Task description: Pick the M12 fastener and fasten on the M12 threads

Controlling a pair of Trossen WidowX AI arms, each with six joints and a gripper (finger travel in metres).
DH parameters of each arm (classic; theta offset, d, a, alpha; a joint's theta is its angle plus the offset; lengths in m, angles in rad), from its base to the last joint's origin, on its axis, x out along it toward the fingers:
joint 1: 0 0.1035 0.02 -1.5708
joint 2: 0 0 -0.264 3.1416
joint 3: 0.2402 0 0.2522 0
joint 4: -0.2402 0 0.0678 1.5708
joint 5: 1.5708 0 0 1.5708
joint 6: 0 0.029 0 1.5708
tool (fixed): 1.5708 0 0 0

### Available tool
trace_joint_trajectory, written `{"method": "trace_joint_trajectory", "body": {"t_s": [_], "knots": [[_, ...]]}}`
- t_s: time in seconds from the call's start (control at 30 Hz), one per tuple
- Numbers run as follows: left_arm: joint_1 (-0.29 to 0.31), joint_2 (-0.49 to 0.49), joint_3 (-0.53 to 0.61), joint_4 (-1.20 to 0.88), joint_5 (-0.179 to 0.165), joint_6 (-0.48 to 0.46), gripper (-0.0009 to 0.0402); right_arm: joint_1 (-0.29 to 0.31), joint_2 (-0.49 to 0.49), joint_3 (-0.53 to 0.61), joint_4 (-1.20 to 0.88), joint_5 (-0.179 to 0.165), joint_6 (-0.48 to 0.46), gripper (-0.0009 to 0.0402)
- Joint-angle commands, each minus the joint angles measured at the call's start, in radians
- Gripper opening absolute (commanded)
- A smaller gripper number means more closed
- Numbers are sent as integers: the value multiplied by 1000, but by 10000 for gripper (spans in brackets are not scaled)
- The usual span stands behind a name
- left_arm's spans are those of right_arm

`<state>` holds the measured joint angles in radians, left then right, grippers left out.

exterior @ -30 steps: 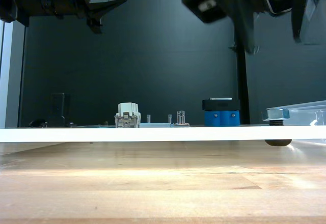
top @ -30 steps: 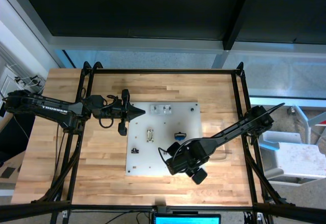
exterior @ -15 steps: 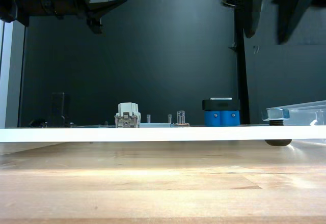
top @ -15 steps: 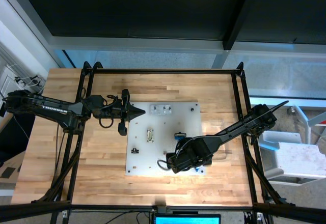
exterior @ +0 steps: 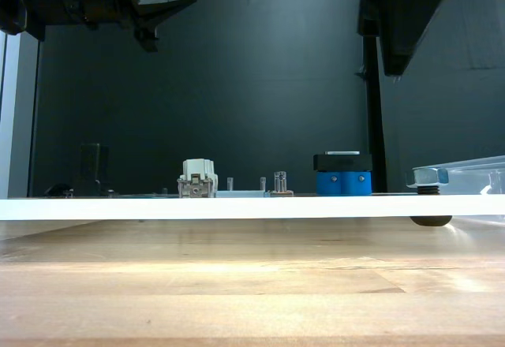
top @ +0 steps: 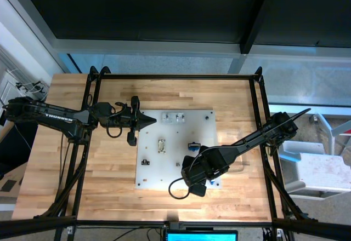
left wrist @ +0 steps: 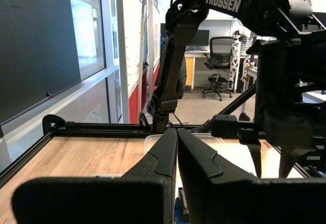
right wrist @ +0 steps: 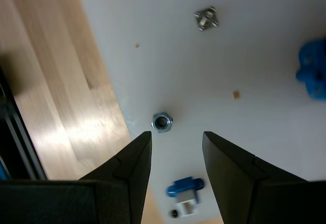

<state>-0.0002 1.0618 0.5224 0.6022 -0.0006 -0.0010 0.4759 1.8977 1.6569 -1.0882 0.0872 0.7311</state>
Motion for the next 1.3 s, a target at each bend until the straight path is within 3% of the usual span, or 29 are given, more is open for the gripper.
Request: {"method": "trace_joint_trajectory", "body": {"t_s": [0.03, 0.27, 0.5, 0.87, 1.13, 1.2, 1.3], "knots": [[0, 0, 0, 0, 0, 0, 0, 0, 0, 0, 2, -1, -68, 138], [0, 0, 0, 0, 0, 0, 0, -2, 17, 0, -1, 2, -225, 118], [0, 0, 0, 0, 0, 0, 0, -3, 55, 0, -4, -5, -290, -1], [0, 0, 0, 0, 0, 0, 0, -4, 101, -26, -13, -1, -410, 0], [0, 0, 0, 0, 0, 0, 0, -2, 106, -92, 68, -12, -396, 0], [0, 0, 0, 0, 0, 0, 0, -1, 106, -106, 92, -35, -396, 0], [0, 0, 0, 0, 0, 0, 0, -1, 106, -122, 110, -37, -396, 0]]}}
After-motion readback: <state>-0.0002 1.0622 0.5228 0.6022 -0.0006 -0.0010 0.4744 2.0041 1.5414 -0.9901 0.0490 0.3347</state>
